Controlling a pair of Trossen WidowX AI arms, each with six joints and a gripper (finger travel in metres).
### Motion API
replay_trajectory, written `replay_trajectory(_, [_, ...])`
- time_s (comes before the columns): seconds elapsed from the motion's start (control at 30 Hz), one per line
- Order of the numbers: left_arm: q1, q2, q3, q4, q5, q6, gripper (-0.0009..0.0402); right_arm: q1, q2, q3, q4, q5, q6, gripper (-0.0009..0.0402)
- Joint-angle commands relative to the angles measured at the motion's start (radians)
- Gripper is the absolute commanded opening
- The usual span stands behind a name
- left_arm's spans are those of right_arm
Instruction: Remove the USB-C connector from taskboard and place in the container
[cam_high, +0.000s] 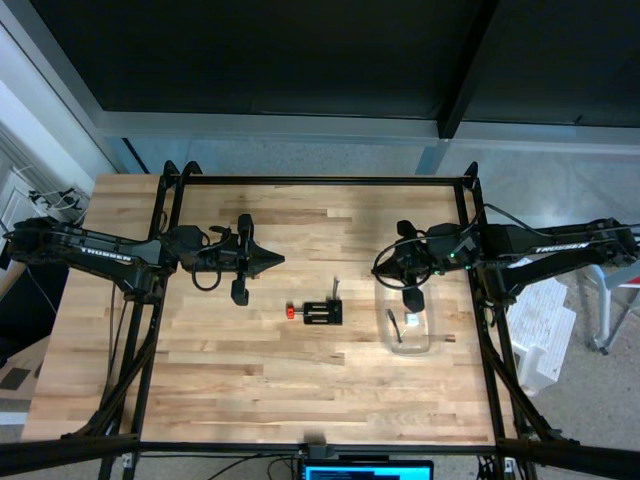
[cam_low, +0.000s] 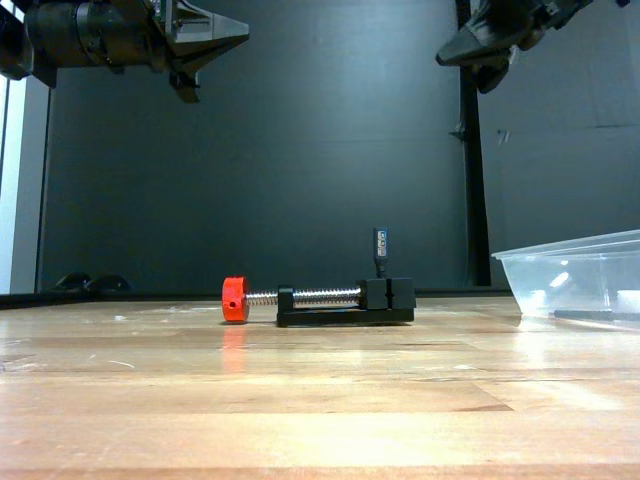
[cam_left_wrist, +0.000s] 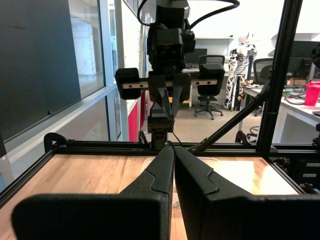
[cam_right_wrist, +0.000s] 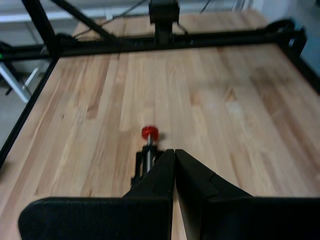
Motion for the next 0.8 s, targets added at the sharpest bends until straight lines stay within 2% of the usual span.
replay_trajectory(0.03, [0.000, 0.000, 0.000, 0.000, 0.000, 0.000, 0.0000, -0.015, -0.006, -0.019, 0.091, 0.002, -0.025, 0.0000])
replay_trajectory(0.13, [0.000, 0.000, 0.000, 0.000, 0.000, 0.000, 0.0000, -0.038, -0.008, -0.054, 0.219, -0.016, -0.032, 0.0000])
replay_trajectory(0.33, [0.000, 0.000, 0.000, 0.000, 0.000, 0.000, 0.0000, -0.068, -0.014, -0.130, 0.419, -0.018, -0.051, 0.0000])
replay_trajectory(0.43, [0.000, 0.000, 0.000, 0.000, 0.000, 0.000, 0.0000, -0.082, -0.021, -0.176, 0.521, -0.044, -0.050, 0.0000])
replay_trajectory(0.63, [0.000, 0.000, 0.000, 0.000, 0.000, 0.000, 0.0000, -0.098, -0.042, -0.266, 0.669, -0.044, -0.050, 0.0000])
replay_trajectory(0.77, [0.000, 0.000, 0.000, 0.000, 0.000, 0.000, 0.0000, -0.106, -0.048, -0.294, 0.716, -0.092, -0.049, 0.0000])
replay_trajectory(0.8, [0.000, 0.000, 0.000, 0.000, 0.000, 0.000, 0.0000, -0.108, -0.048, -0.294, 0.719, -0.095, -0.049, 0.0000])
